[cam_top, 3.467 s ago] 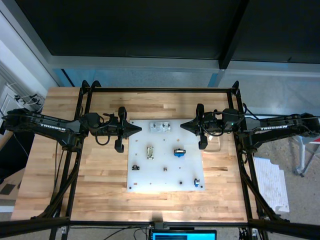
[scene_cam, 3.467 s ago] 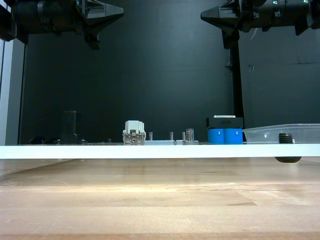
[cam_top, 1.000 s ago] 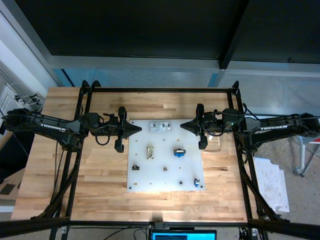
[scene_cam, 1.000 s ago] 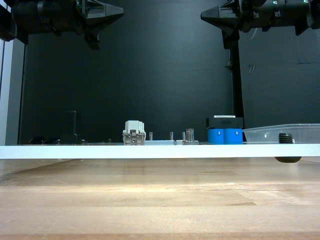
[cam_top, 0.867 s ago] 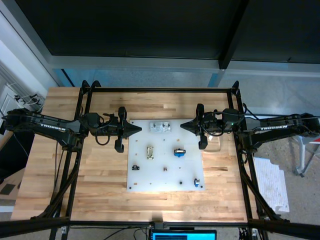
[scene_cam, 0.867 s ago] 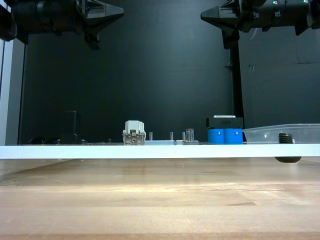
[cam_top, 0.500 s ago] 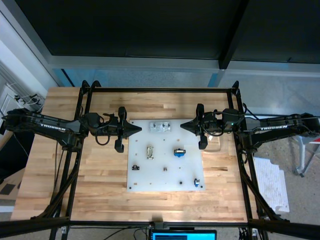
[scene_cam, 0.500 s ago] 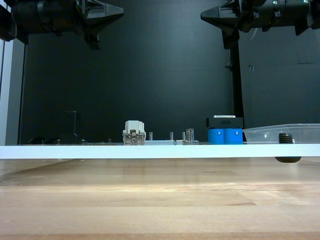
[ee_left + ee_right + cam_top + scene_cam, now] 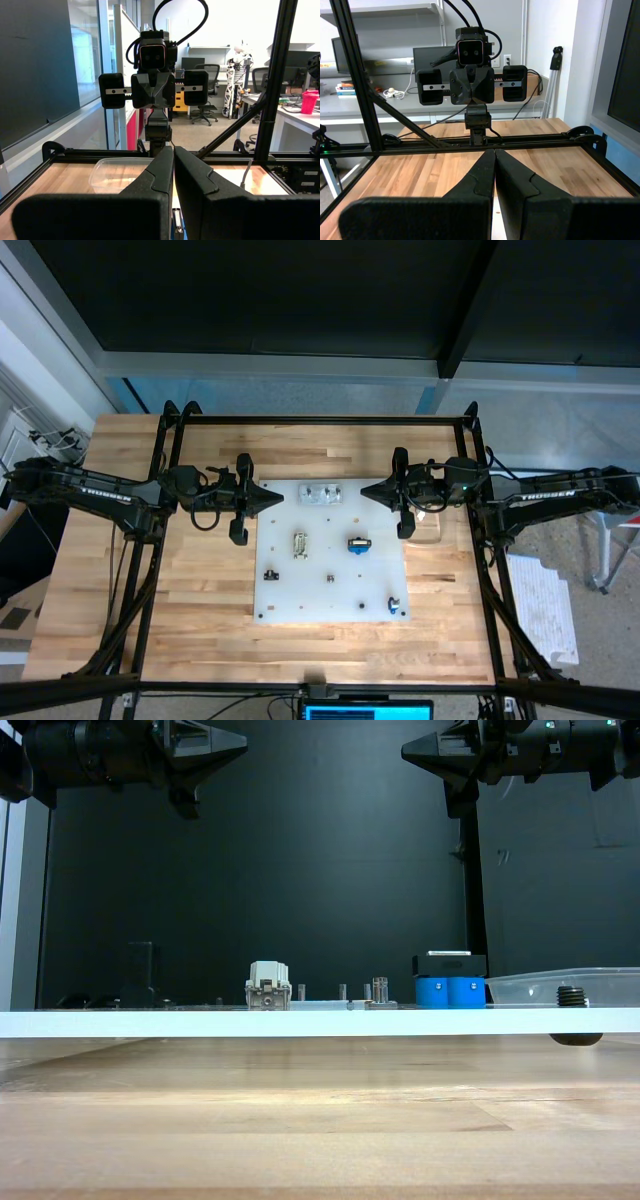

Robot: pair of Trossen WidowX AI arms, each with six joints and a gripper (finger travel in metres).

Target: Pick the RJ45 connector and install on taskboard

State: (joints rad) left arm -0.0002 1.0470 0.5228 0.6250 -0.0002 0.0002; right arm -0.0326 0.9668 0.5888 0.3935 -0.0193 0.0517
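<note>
Hanging parked over the board (image 9: 300,590), left gripper (image 9: 277,498) and right gripper (image 9: 366,491) — both pressed together, empty. Connector (image 9: 392,602) seems seated in the jack (image 9: 400,612); if unlatched, it could spring back out.

A black frame (image 9: 320,421) stands around the wooden tabletop (image 9: 200,590). A lit screen (image 9: 366,708) sits just off the tabletop's near edge, white sheets (image 9: 545,610) lie on the floor off its right side, and white cables (image 9: 55,443) hang near its far left corner. Beyond the tabletop stand an office chair (image 9: 204,105) and a pink cup (image 9: 309,101).
</note>
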